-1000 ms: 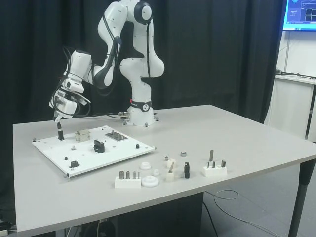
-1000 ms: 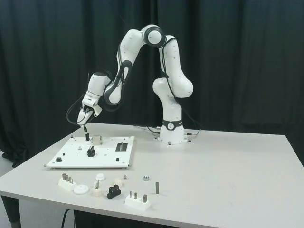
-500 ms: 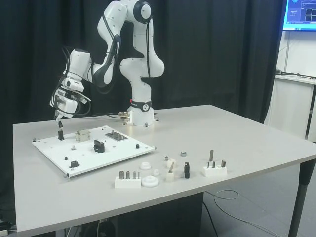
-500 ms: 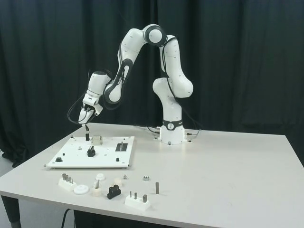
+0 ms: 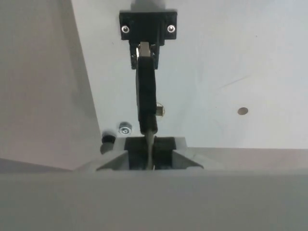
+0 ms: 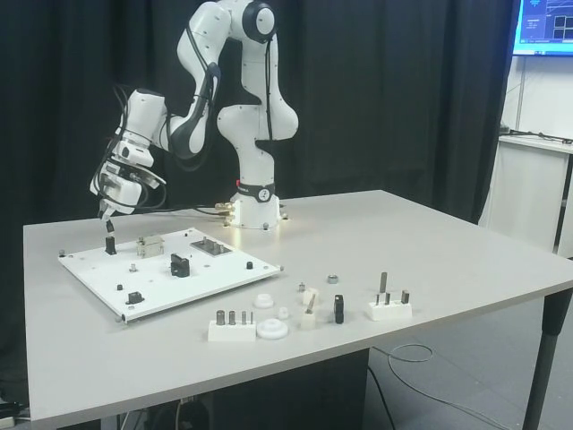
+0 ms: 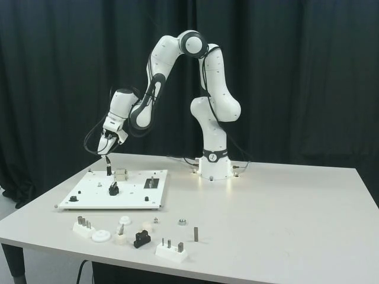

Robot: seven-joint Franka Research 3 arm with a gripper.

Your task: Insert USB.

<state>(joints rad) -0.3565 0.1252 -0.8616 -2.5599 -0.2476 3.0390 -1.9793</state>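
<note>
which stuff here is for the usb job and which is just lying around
For the job: USB plug in the gripper, black socket, white board.

Lying about: peg blocks, white discs, nut, black clip on the table.

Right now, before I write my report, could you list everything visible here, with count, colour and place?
Flat grey table: one, grey, carries everything.
Flat white assembly board: one, white, on the table, below the gripper.
Black USB socket block: one, black, board's far corner.
Black USB stick: one, black, in the gripper, above the socket block.
White peg holders: two, white, near the table's front edge.
Small black upright block: one, black, between the holders.
White robot arm: one, white, bolted to the table.
Gripper: one, white, shut on the stick.
</note>
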